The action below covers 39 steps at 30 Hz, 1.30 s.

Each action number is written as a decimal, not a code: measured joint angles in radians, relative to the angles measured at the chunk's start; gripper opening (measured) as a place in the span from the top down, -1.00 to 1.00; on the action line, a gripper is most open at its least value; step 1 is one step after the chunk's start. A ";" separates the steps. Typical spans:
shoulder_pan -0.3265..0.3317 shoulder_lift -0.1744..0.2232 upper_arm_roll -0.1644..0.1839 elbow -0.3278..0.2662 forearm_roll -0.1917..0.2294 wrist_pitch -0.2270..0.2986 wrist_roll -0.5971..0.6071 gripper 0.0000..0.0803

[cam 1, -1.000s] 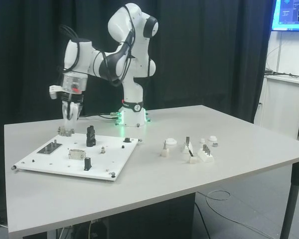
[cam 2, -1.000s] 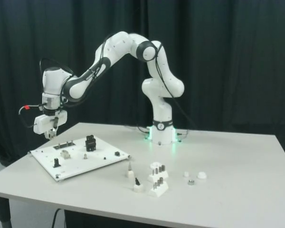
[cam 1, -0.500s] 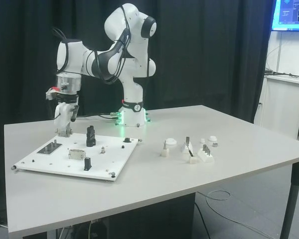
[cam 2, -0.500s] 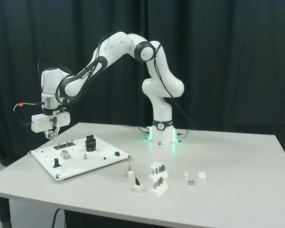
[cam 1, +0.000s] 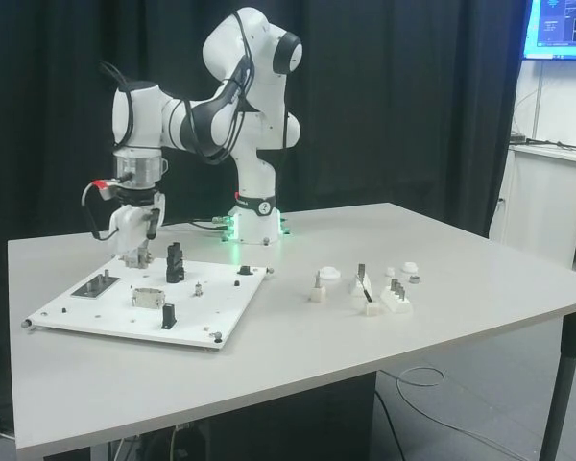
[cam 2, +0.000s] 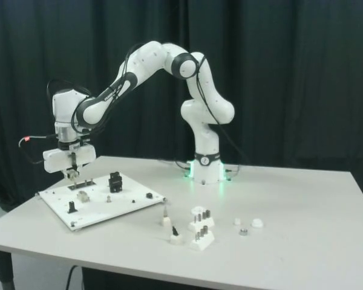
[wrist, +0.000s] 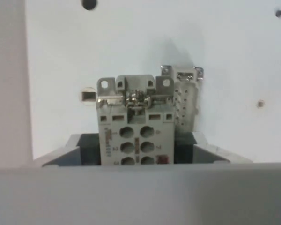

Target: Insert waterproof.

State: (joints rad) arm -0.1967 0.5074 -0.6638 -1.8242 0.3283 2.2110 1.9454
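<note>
Since a second ago the pincer (cam 1: 132, 252), clamped on the stiff, light-looking waterproof connector (wrist: 135, 126) by its sides, has turned above the white board (cam 1: 96, 312).

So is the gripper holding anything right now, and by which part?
Yes: the gripper holds a grey connector with numbered round holes. The hold is on the connector's lower body; its clip end sticks out toward the white board.

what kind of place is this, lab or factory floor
Likely a robotics lab or demo room: a white arm bolted to a grey table, black curtains behind, and a white practice board of connectors.
</note>
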 joint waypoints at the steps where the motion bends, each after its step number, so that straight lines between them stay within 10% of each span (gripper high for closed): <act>1: 0.000 0.001 0.000 -0.001 0.000 -0.004 0.001 0.22; 39: 0.014 0.005 0.007 -0.094 0.000 0.059 -0.035 0.22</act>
State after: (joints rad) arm -0.1825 0.5119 -0.6568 -1.9187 0.3282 2.2701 1.9107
